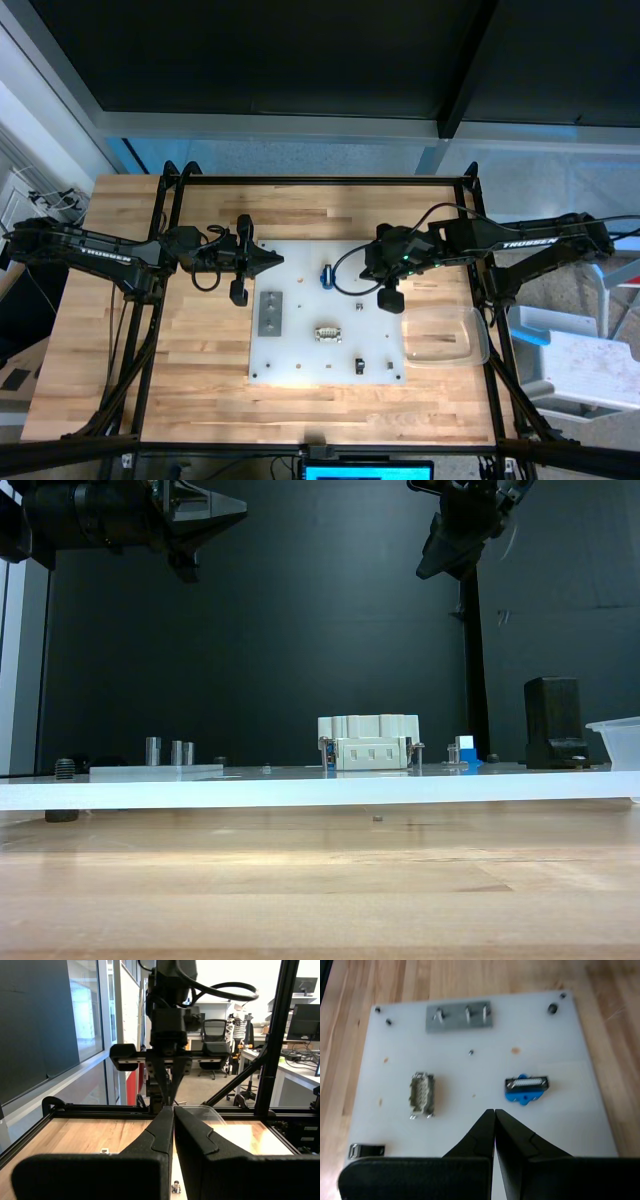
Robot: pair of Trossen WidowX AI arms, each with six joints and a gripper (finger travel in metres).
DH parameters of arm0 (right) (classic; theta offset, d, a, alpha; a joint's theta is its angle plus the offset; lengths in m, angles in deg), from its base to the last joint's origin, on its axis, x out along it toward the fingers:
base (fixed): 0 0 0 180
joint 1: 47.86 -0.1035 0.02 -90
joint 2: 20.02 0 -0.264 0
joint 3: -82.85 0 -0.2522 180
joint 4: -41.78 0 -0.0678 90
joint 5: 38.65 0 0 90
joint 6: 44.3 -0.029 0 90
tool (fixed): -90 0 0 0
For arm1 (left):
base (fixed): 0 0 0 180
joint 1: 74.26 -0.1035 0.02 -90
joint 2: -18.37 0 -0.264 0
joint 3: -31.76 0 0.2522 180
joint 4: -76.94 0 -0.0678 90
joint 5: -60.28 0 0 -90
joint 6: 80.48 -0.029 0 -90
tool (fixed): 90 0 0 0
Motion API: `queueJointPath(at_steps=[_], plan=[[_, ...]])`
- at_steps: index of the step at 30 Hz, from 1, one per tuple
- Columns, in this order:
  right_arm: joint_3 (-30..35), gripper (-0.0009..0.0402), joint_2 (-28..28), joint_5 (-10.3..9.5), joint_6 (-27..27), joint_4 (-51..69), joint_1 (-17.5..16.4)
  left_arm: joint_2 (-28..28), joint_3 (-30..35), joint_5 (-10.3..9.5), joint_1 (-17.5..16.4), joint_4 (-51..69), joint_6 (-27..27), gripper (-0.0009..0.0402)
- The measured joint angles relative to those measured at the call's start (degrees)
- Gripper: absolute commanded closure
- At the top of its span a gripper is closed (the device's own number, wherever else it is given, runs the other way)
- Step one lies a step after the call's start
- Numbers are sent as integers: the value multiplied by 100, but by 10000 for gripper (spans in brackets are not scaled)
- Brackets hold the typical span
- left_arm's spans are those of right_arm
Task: Pick the 16mm bar from the taskboard and place it in the container
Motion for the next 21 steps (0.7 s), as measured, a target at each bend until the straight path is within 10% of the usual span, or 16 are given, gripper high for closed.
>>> queueJointPath(at_steps=[21], plan=[[455,393,-400,0,-442,1510,-400,0,0,-2,0,-2,0,393]])
